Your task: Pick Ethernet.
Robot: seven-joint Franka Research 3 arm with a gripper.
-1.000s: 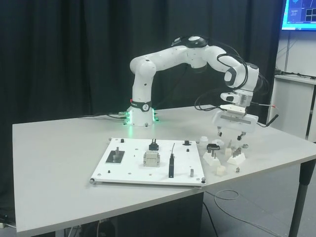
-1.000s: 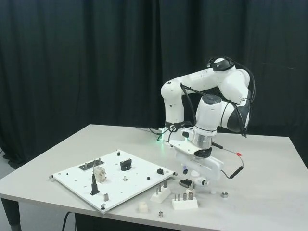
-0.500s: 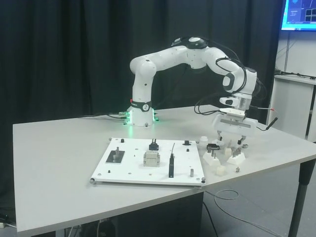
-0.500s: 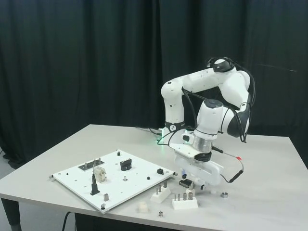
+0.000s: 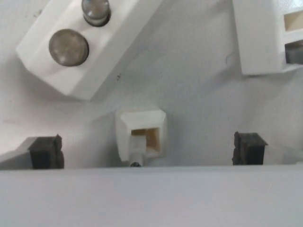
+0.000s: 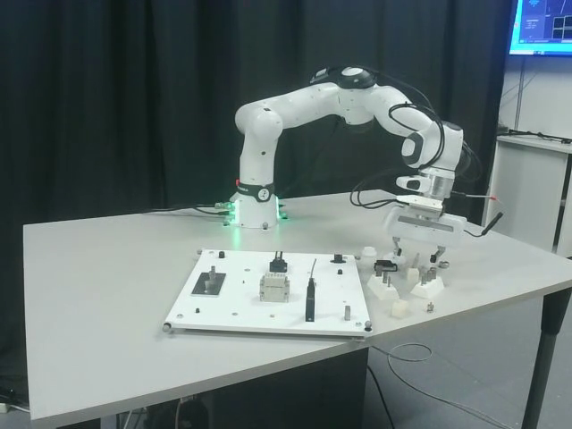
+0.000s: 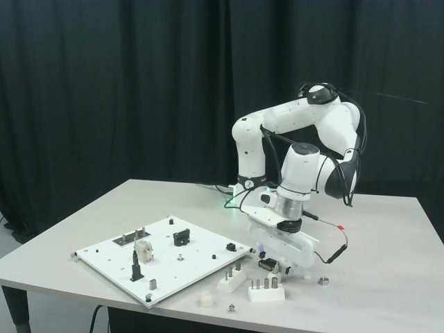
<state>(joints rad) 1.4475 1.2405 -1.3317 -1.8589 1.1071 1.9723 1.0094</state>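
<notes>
While the arm (image 6: 344,98) bends from its base down to the far side of the table (image 6: 107,268), the gripper (image 6: 416,258) hangs low over a cluster of small white parts beside the board (image 6: 268,295). Its fingers (image 5: 248,147) stand apart in the wrist view, two dark tips with bare grey surface between them, closed on nothing.

Between those tips lies a small white plug (image 5: 141,135) with a square hollow and a short stub at one end (most likely the Ethernet piece, though the shape is not plain enough to be sure). It sits on the table, touching neither finger, nearer to one tip than the other. Near it a white block (image 5: 87,40) carries two grey round pegs, and another white holder (image 5: 260,38) shows at the picture's edge.

From the first room view, a black part (image 6: 386,265) sits on a white stand just beside the gripper, toward the board, and a white cube (image 6: 399,307) lies near the table's front edge. On the board stand a grey connector (image 6: 273,288) and a black upright piece (image 6: 310,299). Green light glows at the arm's base (image 6: 255,210).
</notes>
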